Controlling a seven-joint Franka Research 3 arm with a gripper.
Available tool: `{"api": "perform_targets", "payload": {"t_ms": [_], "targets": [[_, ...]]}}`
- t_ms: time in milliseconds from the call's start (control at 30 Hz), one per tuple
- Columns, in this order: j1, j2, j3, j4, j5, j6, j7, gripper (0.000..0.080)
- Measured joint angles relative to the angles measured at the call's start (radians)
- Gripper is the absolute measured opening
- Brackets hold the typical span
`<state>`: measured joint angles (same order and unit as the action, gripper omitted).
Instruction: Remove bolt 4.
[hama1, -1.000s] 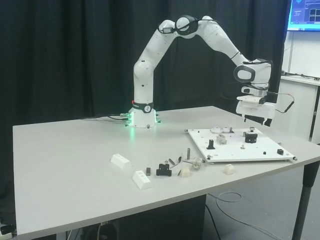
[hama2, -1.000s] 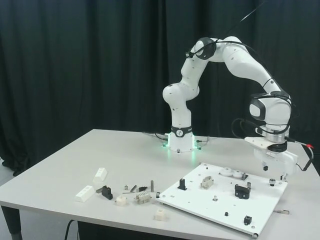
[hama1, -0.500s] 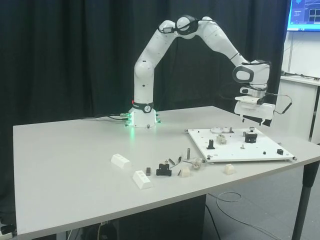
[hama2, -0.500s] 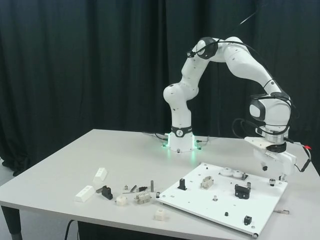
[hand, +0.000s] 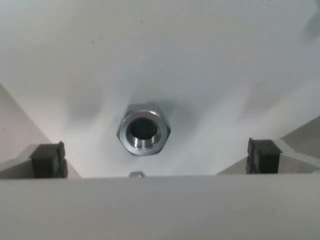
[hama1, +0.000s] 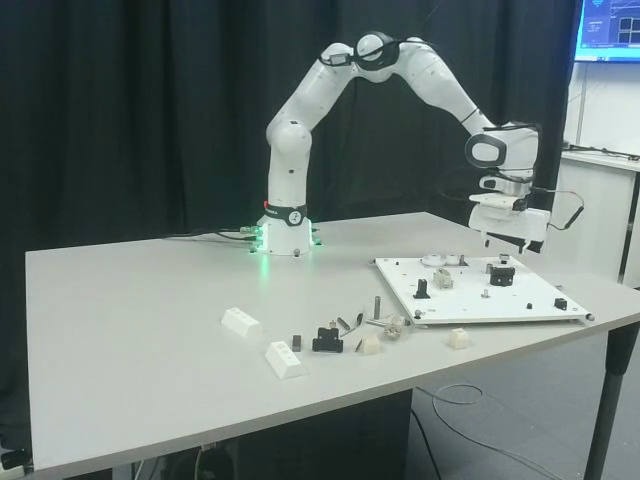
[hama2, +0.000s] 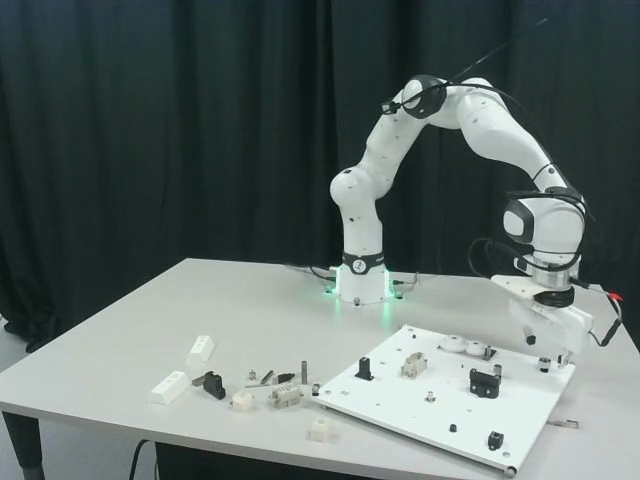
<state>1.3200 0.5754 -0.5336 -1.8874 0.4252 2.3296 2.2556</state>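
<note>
Looking down past the wrist, the gripper (hand: 155, 159) stands wide open and empty, its two black pads well apart either side of bolt 4 (hand: 144, 132), a hollow metal hex head sitting flat on the white board (hand: 210, 60). From the first room camera the gripper (hama1: 507, 237) hangs just above the board's (hama1: 520, 308) far corner. From the second, it (hama2: 549, 350) hovers over the bolt (hama2: 545, 364) at the back right corner; small, rigid and smooth, I'd guess it wants gripping across opposite flats.

White arm arched high from its base, elbow up, forearm sloping down to the wrist, which points straight down. End effector (hand: 155, 159) (hama1: 507, 240) (hama2: 549, 352) hangs just above the far corner of the board, fingers (hand: 48, 160) spread wide, gripping nothing.
</note>
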Motion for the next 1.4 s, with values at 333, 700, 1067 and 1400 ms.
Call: {"api": "perform_targets", "payload": {"t_ms": [333, 700, 1067, 1400], "targets": [[0.093, 0.042, -0.097, 0.000, 0.083, 0.000, -0.019, 0.0800], [0.133, 0.067, -0.137, 0.000, 0.119, -0.001, -0.025, 0.0800], [0.140, 0.077, -0.148, 0.001, 0.129, -0.001, -0.025, 0.0800], [0.147, 0.091, -0.158, 0.005, 0.146, 0.001, -0.025, 0.0800]]}}
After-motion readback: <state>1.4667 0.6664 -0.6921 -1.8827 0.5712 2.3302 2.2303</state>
